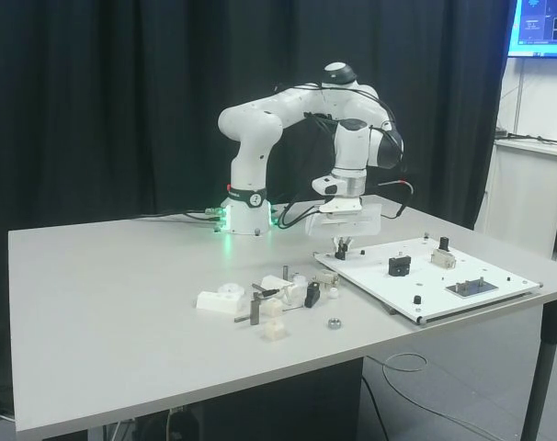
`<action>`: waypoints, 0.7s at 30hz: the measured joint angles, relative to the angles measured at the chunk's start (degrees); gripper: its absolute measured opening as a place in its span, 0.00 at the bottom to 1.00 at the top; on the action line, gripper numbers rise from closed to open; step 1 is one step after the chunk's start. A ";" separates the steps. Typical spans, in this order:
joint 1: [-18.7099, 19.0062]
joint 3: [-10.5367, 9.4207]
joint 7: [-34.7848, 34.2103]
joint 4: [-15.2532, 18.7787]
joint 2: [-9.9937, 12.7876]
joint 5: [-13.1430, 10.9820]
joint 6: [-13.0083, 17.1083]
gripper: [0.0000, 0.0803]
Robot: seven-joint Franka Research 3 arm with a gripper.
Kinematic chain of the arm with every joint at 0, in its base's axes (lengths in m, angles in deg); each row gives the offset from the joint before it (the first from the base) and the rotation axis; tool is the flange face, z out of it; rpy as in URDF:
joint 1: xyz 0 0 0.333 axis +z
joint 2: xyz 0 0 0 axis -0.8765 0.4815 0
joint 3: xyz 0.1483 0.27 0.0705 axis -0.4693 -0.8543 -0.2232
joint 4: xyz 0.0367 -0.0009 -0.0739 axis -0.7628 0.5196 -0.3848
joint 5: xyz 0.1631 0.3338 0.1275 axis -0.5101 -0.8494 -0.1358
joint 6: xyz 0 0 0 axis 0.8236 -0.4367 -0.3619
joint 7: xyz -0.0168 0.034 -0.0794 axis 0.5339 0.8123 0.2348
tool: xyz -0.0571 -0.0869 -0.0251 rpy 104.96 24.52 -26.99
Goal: Remove Ethernet.
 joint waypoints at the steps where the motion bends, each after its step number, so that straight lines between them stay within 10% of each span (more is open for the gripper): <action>1: 0.00 0.00 0.00 0.00 0.00 0.00 0.00 0.10; 21: 0.28 1.03 0.00 -0.07 -0.01 0.82 -0.26 0.10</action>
